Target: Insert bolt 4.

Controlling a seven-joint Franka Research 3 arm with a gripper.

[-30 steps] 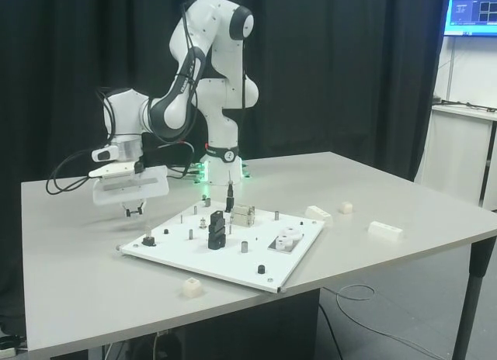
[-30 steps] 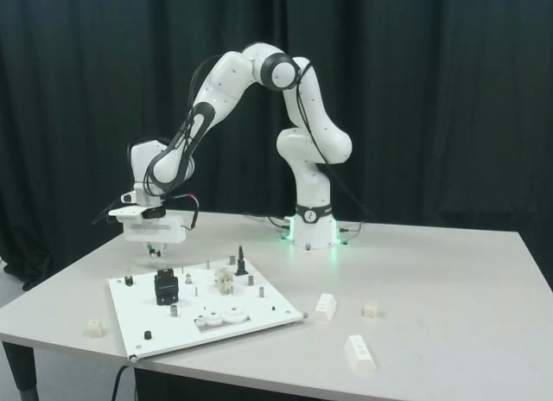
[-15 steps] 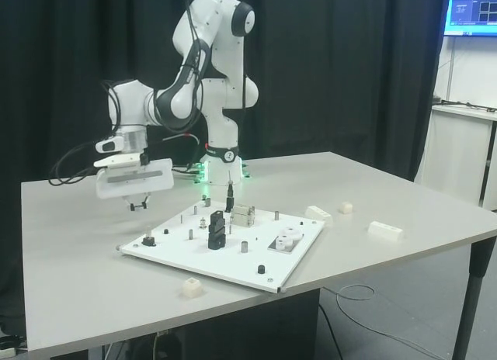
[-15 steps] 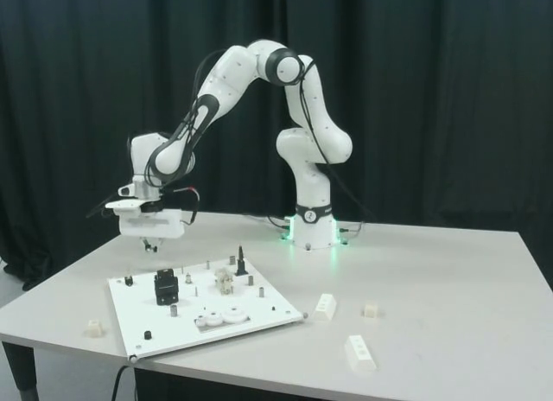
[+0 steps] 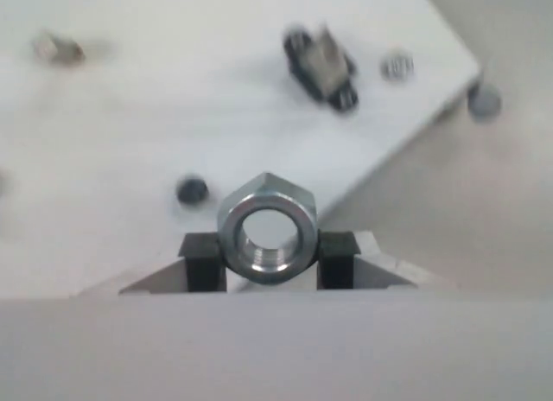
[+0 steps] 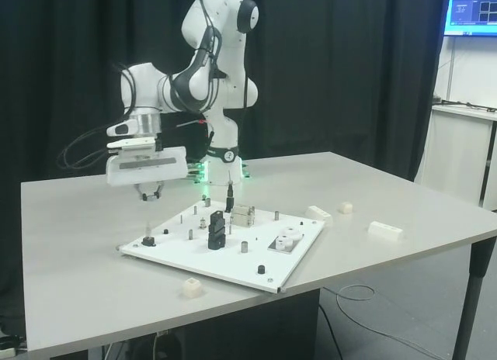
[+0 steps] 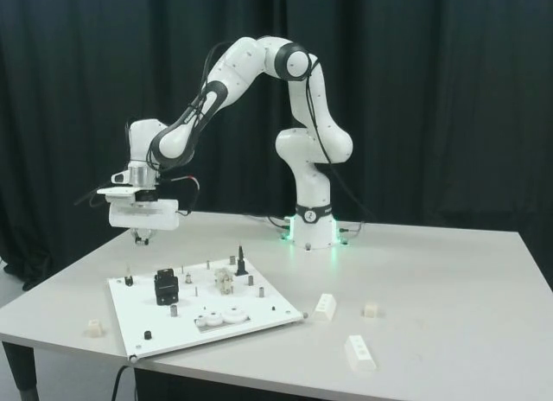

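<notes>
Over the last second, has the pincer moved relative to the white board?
Yes. The pincer has risen, clearly higher above the white board than before, and shifted slightly toward the arm's base. It is shut on a hex nut.

Seen from three cameras. First room view: set off a table (image 6: 93, 267) corner, looking across the white board (image 6: 225, 251) toward the arm (image 6: 194, 73) and black curtain, at moderate distance. Second room view: placed facing the front table (image 7: 449, 289) edge, well back, with the arm (image 7: 251, 81) base straight ahead and the board (image 7: 199, 319) at lower left. Wrist view: mounted on the arm, aimed down past the gripper (image 5: 269, 256), close above one board (image 5: 130, 133) corner and a strip of table (image 5: 467, 211). Shared by both room views: arm, board, whole tabletop. Shared by all three: the board.
</notes>
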